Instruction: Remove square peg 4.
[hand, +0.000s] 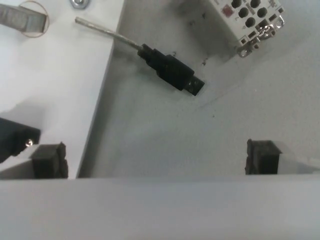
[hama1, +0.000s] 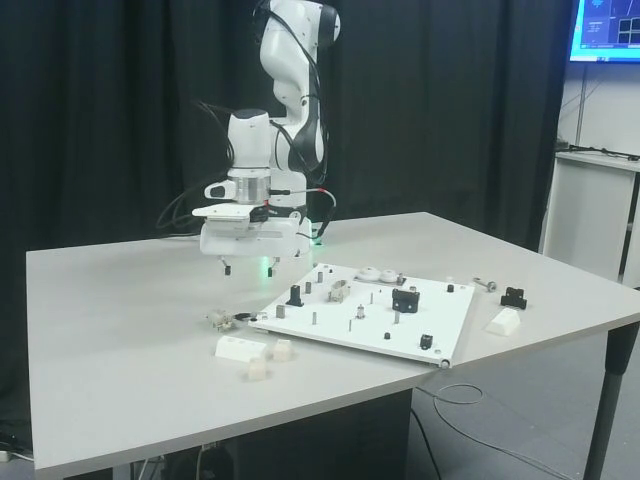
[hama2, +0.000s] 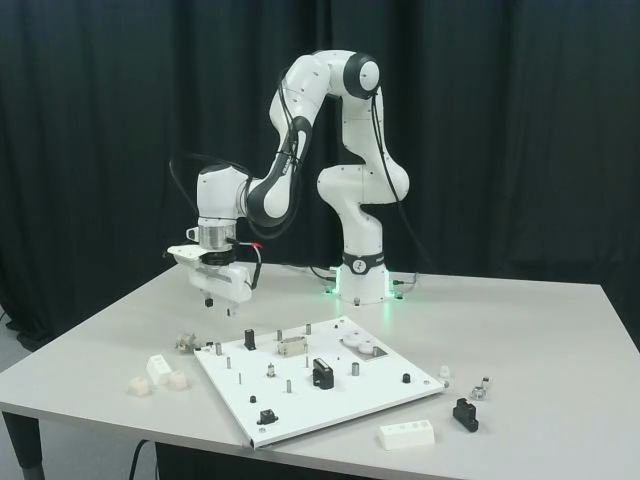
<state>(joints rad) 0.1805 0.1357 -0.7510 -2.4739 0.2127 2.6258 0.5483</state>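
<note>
A: Start at the gripper (hand: 154, 159). What are the fingers doing?

B: The two black fingers (hand: 262, 157) stand wide apart with nothing between them. In the wrist view only bare grey counter (hand: 165, 135) lies in the gap. The gripper hangs above the counter, just off the far left corner of the flat white square assembly board (hama1: 440, 320).

A: What lies under it?

B: A black USB plug on a thin grey cable (hand: 172, 72) rests on the counter, its cable running onto the board's edge. Beyond it sits a small white multi-pin connector block with round holes (hand: 247, 20), also on the counter and off the board.

A: And square peg 4?

B: I can't pick it out. Several short grey pegs (hama2: 289, 385) stand upright on the board, but none can be told as number 4 from here. Judging by that, the removal hasn't begun: nothing is gripped and the pegs appear seated. Left to do, I'd say: move over the board, come down on the right peg, close, lift it out.

A: Any writing or labels?

B: None legible. The connector block has faint marks beside its holes, too small to read. A screen (hama1: 606, 30) at the far right of the first room view shows something, unreadable.
</note>
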